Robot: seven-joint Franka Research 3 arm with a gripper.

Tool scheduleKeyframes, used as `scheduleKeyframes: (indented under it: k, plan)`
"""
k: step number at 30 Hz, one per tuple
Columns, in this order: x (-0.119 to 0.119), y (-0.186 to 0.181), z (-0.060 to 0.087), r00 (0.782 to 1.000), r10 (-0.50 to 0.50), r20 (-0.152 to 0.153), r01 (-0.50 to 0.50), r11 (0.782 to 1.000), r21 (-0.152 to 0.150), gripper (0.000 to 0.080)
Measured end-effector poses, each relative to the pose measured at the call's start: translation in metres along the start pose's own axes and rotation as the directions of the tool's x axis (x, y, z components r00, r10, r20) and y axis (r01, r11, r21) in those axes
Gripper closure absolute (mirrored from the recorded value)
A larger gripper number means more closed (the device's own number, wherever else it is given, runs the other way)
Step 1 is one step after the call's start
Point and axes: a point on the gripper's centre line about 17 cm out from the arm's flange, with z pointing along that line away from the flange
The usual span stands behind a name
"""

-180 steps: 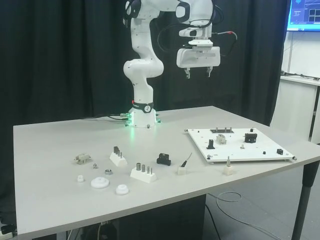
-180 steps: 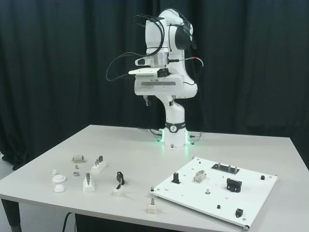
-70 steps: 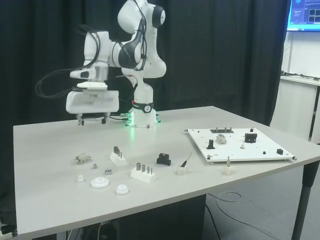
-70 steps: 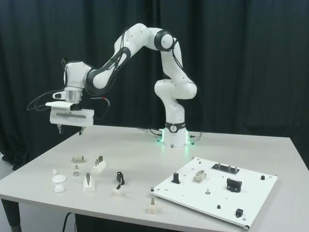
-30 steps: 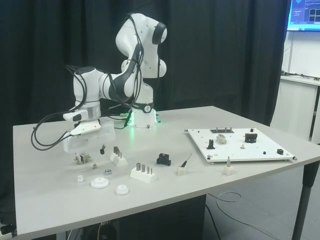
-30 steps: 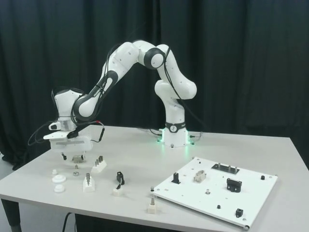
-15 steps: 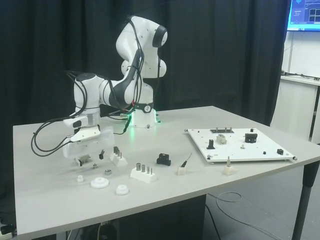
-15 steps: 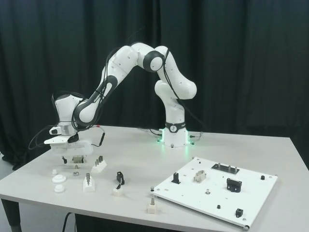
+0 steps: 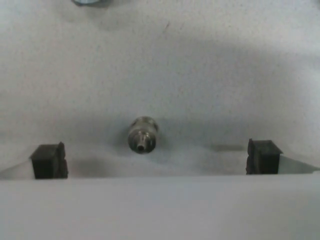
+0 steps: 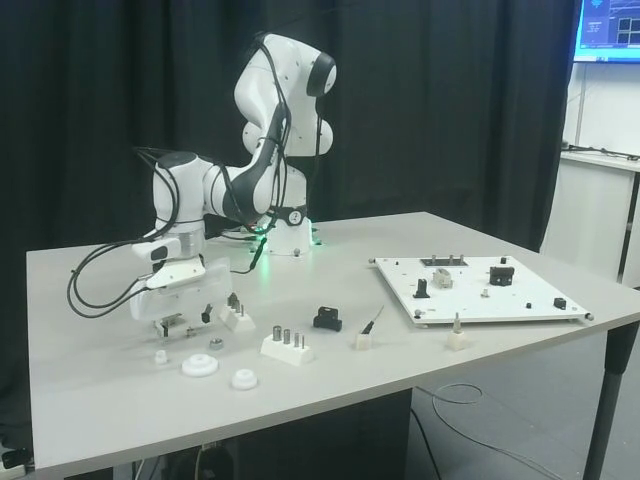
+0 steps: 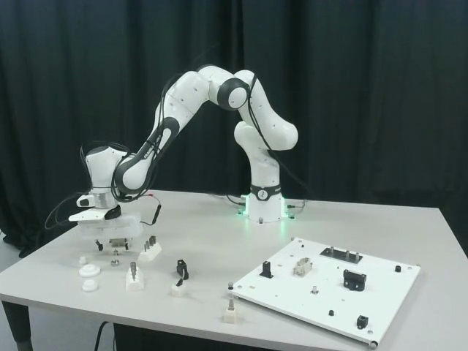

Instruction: Pick BNC.

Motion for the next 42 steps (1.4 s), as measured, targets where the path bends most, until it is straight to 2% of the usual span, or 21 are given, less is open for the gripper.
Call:
scheduleKeyframes:
  k: [9,24,36,37,42]
  plan:
    - [-0.002,-0.005,0.005,1.0,0.0,0.005,0.0,1.0,0.004,0.0003]
    - [0.0,-0.008,0.013,1.0,0.013,-0.008,-0.013,1.0,-0.018,0.0003]
    - [0.001,-0.007,0.014,1.0,0.021,-0.018,-0.021,0.999,-0.031,0.0003]
    - [0.001,-0.007,0.014,1.0,0.021,-0.018,-0.022,0.999,-0.031,0.0124]
    - [0.001,-0.007,0.014,1.0,0.024,-0.02,-0.025,0.999,-0.03,0.0124]
